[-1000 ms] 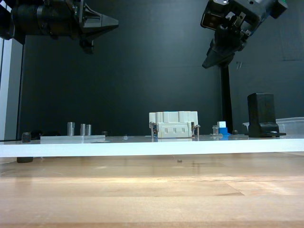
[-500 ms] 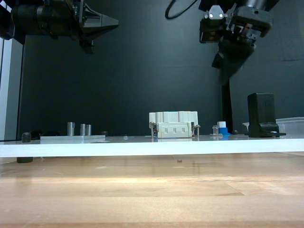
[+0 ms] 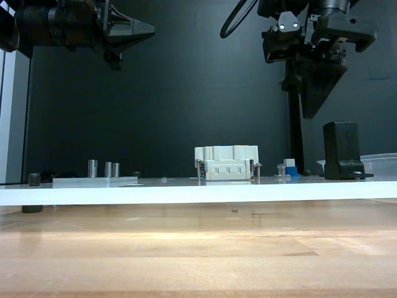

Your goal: Pick the 16mm bar from the taskboard and place it in the container

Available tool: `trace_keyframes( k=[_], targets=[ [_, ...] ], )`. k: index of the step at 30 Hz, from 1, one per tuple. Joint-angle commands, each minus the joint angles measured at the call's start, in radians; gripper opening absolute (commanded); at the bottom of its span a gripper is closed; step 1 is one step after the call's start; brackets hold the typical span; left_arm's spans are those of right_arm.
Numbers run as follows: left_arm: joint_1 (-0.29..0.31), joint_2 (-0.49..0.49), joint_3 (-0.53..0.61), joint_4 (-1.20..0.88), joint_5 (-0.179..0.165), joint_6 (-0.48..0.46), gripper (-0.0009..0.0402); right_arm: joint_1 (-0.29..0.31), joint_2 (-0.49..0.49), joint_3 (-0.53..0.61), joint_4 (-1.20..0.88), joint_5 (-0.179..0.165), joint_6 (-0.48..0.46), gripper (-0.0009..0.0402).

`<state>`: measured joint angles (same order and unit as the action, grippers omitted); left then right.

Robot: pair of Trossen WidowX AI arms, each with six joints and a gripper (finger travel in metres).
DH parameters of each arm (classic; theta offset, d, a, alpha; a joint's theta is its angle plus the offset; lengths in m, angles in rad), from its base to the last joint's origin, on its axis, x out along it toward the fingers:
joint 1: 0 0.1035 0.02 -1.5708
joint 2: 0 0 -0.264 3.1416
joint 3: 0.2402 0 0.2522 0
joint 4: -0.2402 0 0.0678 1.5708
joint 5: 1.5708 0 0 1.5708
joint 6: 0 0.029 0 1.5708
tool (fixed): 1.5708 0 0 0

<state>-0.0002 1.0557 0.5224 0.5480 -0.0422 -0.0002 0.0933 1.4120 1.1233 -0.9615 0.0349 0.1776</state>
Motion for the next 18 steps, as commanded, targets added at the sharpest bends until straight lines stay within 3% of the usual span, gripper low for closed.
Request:
trace_keyframes(
  k=[1, 3, 18],
  targets=[
    [0.0, 0.0, 0.0, 0.0, 0.0, 0.0, 0.0, 0.023, 0.0, 0.0, 0.001, 0.006, 0.001, 0.0],
    [0.0, 0.0, 0.0, 0.0, 0.0, 0.0, 0.0, 0.046, 0.0, 0.0, 0.0, 0.03, 0.003, 0.0],
    [0.0, 0.0, 0.0, 0.0, 0.0, 0.0, 0.0, 0.189, 0.0, 0.0, -0.03, 0.024, 0.153, 0.0]
  ],
)
